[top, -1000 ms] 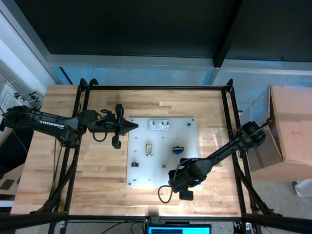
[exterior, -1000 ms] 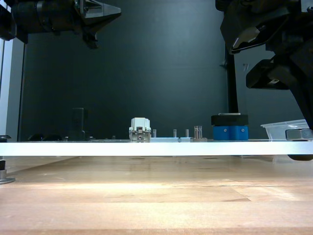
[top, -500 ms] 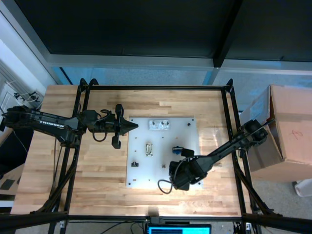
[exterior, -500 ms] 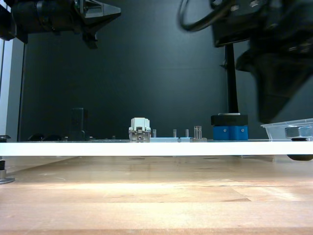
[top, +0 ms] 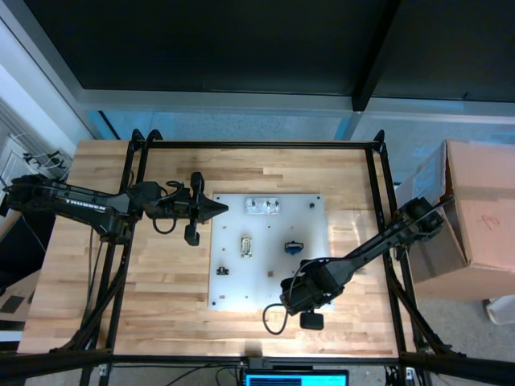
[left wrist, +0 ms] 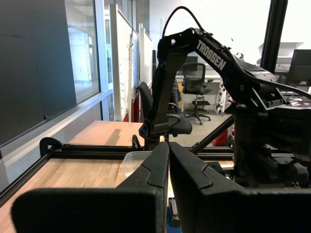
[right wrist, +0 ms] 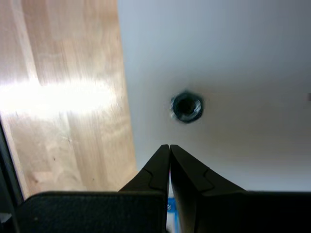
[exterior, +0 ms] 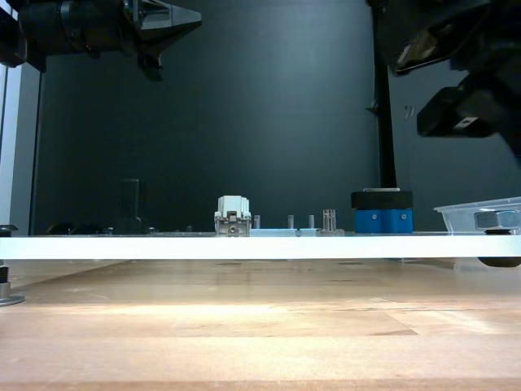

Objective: Unfasten the M12 nut and place it in the container

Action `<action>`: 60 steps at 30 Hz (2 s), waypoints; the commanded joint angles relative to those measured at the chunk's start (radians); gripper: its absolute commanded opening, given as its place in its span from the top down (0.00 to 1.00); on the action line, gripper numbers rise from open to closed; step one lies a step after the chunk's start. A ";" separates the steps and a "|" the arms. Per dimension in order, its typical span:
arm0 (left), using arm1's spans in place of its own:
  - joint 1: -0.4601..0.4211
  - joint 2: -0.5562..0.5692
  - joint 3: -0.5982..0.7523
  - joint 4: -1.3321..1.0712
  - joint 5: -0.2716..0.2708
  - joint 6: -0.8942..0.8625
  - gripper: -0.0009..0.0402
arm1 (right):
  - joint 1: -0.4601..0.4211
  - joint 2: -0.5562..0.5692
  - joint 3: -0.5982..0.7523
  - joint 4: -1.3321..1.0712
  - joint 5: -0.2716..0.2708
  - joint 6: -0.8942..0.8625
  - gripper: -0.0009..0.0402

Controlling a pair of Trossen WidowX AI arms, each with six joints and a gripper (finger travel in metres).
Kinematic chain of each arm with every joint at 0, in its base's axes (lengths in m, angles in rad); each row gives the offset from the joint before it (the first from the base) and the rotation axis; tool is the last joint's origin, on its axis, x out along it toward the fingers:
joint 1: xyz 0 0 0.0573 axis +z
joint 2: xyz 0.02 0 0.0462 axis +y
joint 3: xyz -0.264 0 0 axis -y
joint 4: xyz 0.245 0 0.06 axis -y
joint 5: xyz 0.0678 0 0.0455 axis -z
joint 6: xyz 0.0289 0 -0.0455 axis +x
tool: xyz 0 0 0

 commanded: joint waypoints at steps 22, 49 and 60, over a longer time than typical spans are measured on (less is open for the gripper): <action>0.000 0.003 0.000 -0.001 0.000 0.000 0.98 | -0.011 0.039 -0.003 0.040 0.058 -0.072 0.98; 0.000 0.006 0.000 -0.001 0.000 0.000 0.98 | -0.003 0.006 -0.003 0.030 -0.039 0.012 0.98; 0.000 0.006 0.000 -0.001 0.000 0.000 0.98 | -0.003 0.043 -0.003 0.098 -0.006 0.003 0.98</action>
